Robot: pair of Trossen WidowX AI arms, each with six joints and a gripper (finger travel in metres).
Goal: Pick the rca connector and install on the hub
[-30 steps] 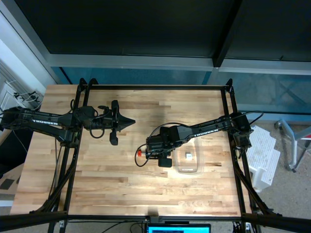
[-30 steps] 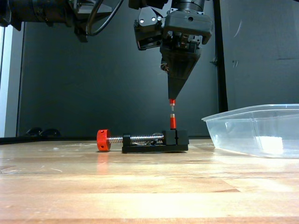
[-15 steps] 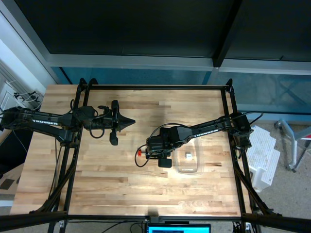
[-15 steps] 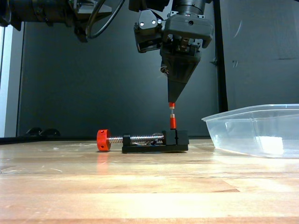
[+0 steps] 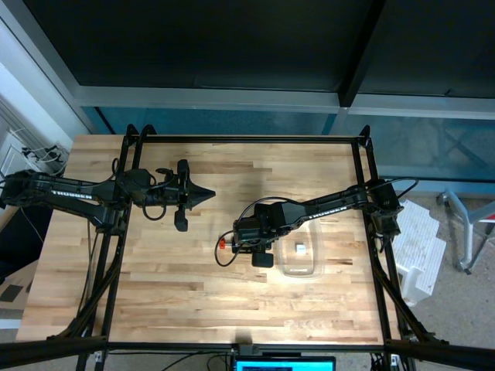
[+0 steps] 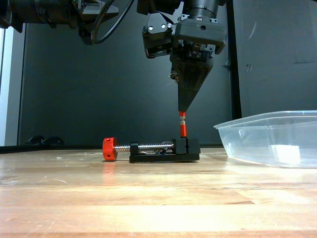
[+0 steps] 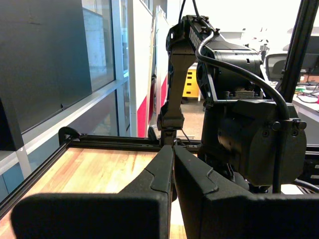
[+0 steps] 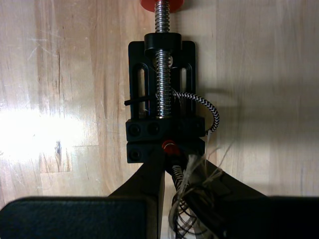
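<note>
Tabletop (image 5: pixel 155 263): right gripper (image 6: pixel 182 110) hub (image 6: pixel 188 148)-poised, left (image 5: pixel 210 195) aloft

- The right gripper (image 6: pixel 182 110) stands straight above the black block (image 6: pixel 190 148), its tips pinched on the upright plug (image 6: pixel 183 129), so the way from above is closed there.
- The clear tray (image 6: pixel 267 139) lies to the right of the block; a gap of bare table (image 6: pixel 148 198) shows between them.
- A screw with a red knob (image 6: pixel 109 148) sticks out of the block to the left.
- A braided wire (image 8: pixel 204 101) loops over the block, just beside the plug.
- The left gripper (image 5: pixel 209 195), tips together, hangs above the table, well apart to the left.
- The near part of the table is open.
</note>
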